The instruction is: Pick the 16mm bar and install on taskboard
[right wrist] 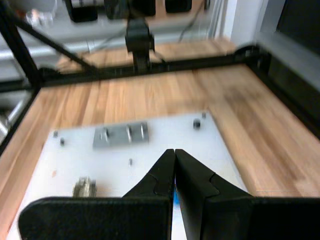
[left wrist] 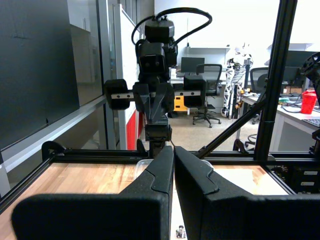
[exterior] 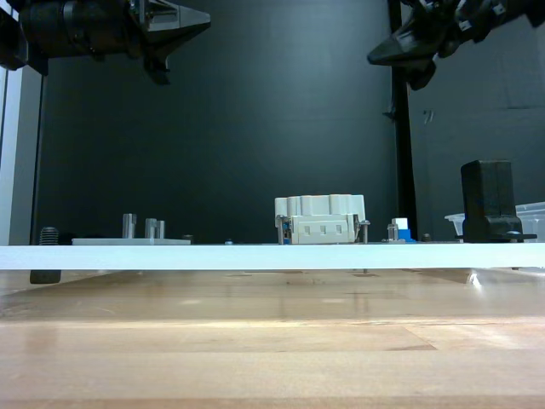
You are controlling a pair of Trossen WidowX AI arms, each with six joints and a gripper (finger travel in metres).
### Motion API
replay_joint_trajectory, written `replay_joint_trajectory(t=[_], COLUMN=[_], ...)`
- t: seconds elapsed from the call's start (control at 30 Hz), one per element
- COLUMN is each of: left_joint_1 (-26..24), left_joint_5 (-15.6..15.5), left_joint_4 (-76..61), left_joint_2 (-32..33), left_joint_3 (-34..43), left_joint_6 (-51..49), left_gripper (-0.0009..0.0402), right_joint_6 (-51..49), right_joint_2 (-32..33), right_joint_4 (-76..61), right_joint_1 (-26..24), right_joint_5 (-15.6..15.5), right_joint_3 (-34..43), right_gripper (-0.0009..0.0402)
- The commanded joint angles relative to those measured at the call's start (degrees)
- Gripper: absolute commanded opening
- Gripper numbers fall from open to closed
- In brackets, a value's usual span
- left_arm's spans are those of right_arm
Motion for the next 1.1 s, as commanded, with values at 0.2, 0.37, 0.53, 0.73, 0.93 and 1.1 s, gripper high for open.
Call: replay_joint_trajectory(t=[0.2, 0.37, 0.53, 0.73, 0.93, 1.1], left_joint_1=[0.0, 0.0, 0.0, 0.0, 0.0, 0.0], left_joint_5=[0.0, 0.0, 0.0, 0.0, 0.0, 0.0], left_joint_4=[0.0, 0.0, 0.0, 0.0, 0.0, 0.0], left_joint_2=[0.0, 0.0, 0.0, 0.0, 0.0, 0.0], left_joint_3=[0.0, 0.0, 0.0, 0.0, 0.0, 0.0], left_joint_6=[0.0, 0.0, 0.0, 0.0, 0.0, 0.0], left_gripper=[0.0000, 0.0000, 0.0000, 0.0000, 0.0000, 0.0000], right_joint_6=[0.7, 1.4, 2.8, 3.1, 4.1, 5.0], right_joint_2=[1.7, 4.3, 6.5, 8.0, 8.3, 8.3], right_joint_4=[-22.5, -32.0, -39.6, -46.1, -52.3, -58.0], right_joint_1=[0.8, 1.9, 3.3, 6.4, 9.3, 10.1], right_joint_5=[-0.5, -0.5, -0.5, -0.5, -0.5, -0.6], right_joint_3=[9.1, 12.3, 14.3, 14.5, 14.5, 14.5], right_gripper=[0.0000, 0.0000, 0.0000, 0.0000, 0.0000, 0.0001])
